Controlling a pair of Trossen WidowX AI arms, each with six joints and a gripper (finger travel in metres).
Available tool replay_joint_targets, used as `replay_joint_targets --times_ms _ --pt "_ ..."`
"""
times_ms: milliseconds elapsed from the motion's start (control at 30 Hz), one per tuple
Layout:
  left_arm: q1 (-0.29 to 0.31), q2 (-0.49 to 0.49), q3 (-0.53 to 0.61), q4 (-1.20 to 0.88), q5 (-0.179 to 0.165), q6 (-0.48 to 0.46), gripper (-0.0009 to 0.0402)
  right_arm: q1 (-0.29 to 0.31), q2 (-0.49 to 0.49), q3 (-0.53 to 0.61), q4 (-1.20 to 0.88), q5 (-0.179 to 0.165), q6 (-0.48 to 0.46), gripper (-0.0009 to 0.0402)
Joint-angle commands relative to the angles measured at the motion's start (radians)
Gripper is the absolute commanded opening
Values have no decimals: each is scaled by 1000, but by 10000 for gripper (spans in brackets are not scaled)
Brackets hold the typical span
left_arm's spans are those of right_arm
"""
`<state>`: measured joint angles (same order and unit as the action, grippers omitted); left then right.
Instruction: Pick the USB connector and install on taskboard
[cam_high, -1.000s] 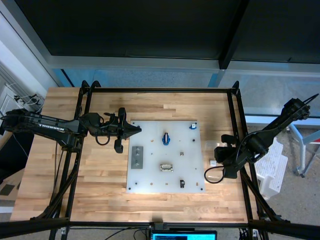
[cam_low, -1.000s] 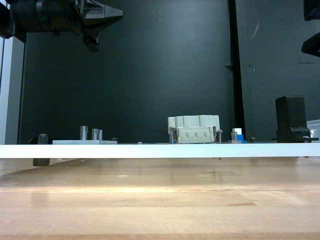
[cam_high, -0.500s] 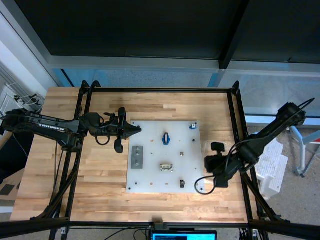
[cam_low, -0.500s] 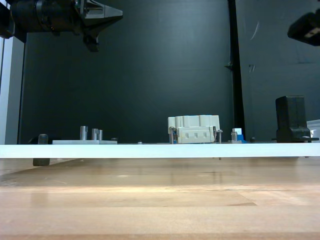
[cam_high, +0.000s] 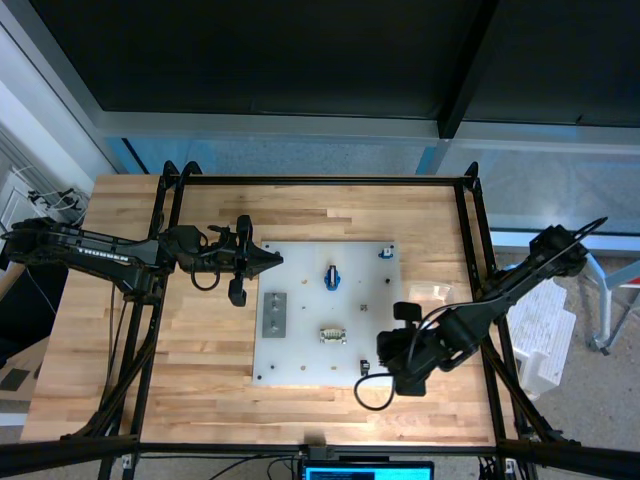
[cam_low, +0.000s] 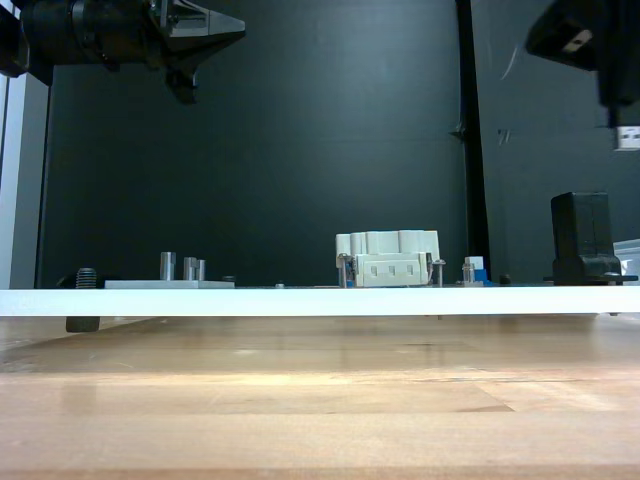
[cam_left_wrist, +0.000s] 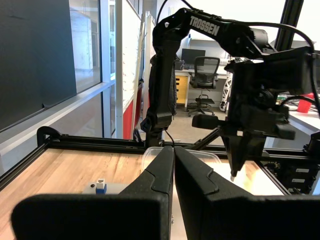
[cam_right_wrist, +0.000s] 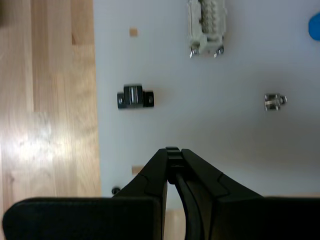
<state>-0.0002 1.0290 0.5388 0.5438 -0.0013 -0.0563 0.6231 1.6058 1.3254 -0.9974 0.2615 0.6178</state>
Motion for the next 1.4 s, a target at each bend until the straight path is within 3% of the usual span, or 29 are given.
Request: replay_joint_targets --times_ms 33,267,900,1400 --pt "0 0 0 0 0 0 0 -17 51 47 1 -10 -26 0" --pt "0 0 0 0 0 0 0 -43 126 111 19 -56 -67 0" --pt "0 0 0 0 0 0 0 -55 171 113 85 -71 -64 0" --pt "0 0 0 0 0 0 0 -44 171 101 98 -53 -65 0"
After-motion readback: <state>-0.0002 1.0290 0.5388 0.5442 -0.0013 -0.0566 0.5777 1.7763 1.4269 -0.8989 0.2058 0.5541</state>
